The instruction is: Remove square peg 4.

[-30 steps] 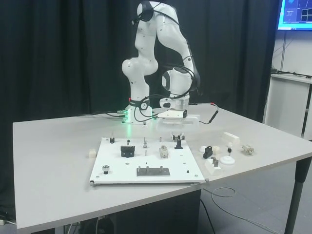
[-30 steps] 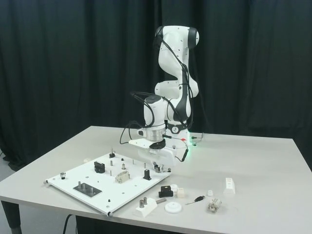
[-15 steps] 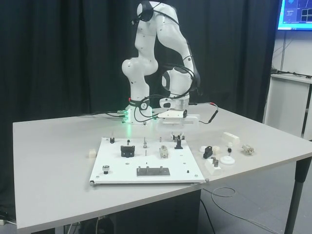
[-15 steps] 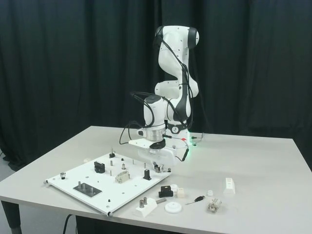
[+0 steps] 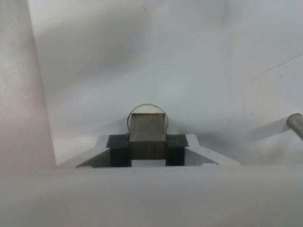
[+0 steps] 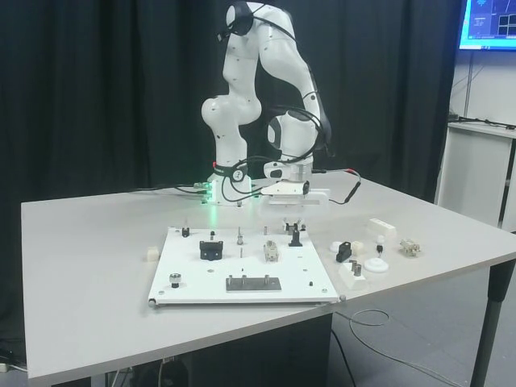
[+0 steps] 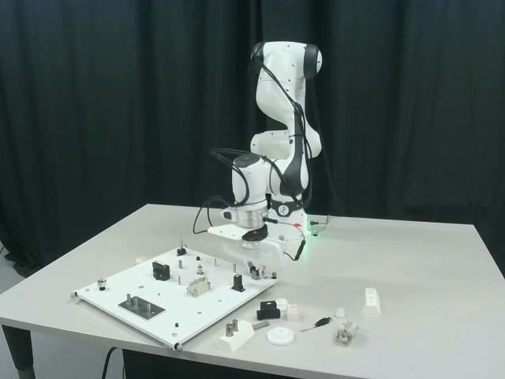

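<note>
Board [image 6: 242,270] in room views; square peg [image 5: 147,136] gripped, wrist view only.

Legible text, labels, brands, numbers, signs: none. Screen [image 6: 489,24], beyond the table's [image 6: 89,266] far corner in the first room view: lit, with marks too small to read. Board [image 6: 193,284] on the table, arm [image 6: 242,121] above it and loose parts [image 6: 375,264] beside the board: no readable markings in any view.

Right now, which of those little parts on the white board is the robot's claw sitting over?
The grey square peg at the board's far edge, directly between the end effector's fingers; every other part sits nearer the front.
</note>
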